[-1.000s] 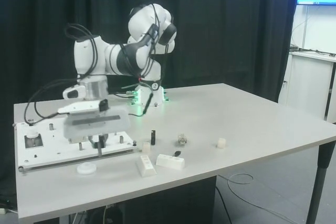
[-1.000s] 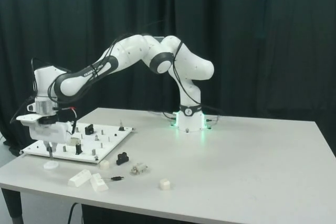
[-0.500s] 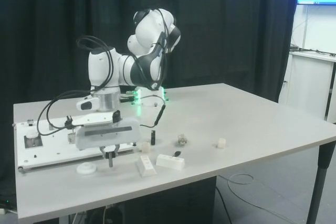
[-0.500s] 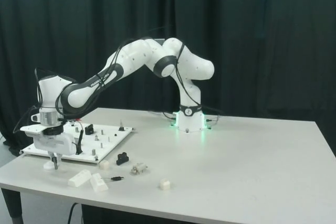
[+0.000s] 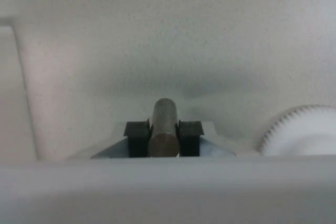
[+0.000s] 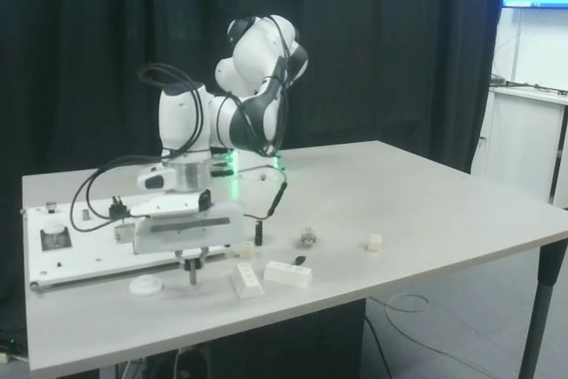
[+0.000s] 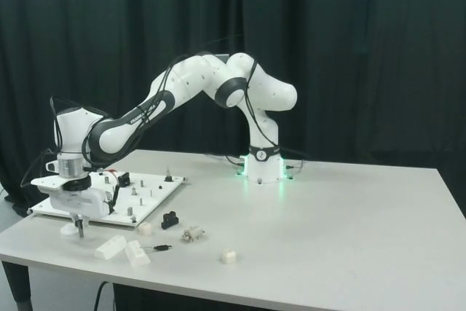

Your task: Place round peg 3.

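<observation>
My gripper (image 6: 192, 265) is shut on a grey round peg (image 5: 164, 128), held upright between the black fingertips (image 5: 137, 138). The peg (image 6: 193, 275) hangs just above the grey table, in front of the white assembly board (image 6: 53, 265). A white gear (image 5: 304, 137) lies on the table close beside the peg, seen also as a flat disc (image 6: 145, 286). In the second room view the gripper (image 7: 79, 225) sits at the board's front edge (image 7: 156, 193), right by the gear (image 7: 68, 230). The peg's lower tip is not visible clearly.
Two white blocks (image 6: 248, 280) (image 6: 287, 272) lie to the right of the gripper. Further right are a black upright piece (image 6: 259, 232), a small metal part (image 6: 308, 237) and a white cube (image 6: 374, 241). Several pegs and fixtures stand on the board.
The arm has swung from above the board out past its front edge and come down, carrying the peg to the table beside the white gear.
</observation>
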`<control>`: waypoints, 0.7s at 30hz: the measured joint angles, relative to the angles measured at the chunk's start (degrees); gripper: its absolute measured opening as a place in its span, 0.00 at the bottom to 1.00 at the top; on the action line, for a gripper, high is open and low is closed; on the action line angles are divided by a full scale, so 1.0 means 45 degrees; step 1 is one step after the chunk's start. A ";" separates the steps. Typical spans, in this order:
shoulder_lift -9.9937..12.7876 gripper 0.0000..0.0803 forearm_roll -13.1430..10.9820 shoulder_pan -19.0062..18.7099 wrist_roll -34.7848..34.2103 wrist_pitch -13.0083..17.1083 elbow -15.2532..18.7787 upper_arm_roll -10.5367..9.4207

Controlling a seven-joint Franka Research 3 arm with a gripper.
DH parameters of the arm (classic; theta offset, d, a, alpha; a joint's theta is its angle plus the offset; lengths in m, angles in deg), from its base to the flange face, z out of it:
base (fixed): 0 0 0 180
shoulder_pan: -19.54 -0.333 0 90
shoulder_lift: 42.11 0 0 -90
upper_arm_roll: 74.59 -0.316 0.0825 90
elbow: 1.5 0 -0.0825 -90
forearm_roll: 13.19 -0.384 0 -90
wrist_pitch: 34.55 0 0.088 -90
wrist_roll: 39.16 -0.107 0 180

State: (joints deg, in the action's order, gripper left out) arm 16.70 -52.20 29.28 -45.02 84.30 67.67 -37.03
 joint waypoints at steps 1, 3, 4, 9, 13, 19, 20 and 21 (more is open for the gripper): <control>0.0001 0.14 0.0018 0.0001 -0.0032 0.0000 0.0005 -0.0028; 0.0006 0.14 0.0046 0.0000 -0.0073 0.0000 0.0018 -0.0083; 0.0009 0.14 0.0059 -0.0001 -0.0086 0.0000 0.0024 -0.0106; 0.0036 0.14 0.0080 -0.0016 -0.0143 0.0000 0.0063 -0.0158; 0.0043 0.14 0.0081 -0.0041 -0.0145 0.0000 0.0122 -0.0179; 0.0056 0.14 0.0083 -0.0080 -0.0146 0.0015 0.0192 -0.0197; 0.0060 0.14 0.0083 -0.0082 -0.0151 0.0020 0.0197 -0.0201; 0.0063 0.14 0.0083 -0.0084 -0.0167 0.0027 0.0202 -0.0204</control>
State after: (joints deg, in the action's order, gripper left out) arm 16.98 -51.83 28.90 -45.78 84.42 68.58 -37.94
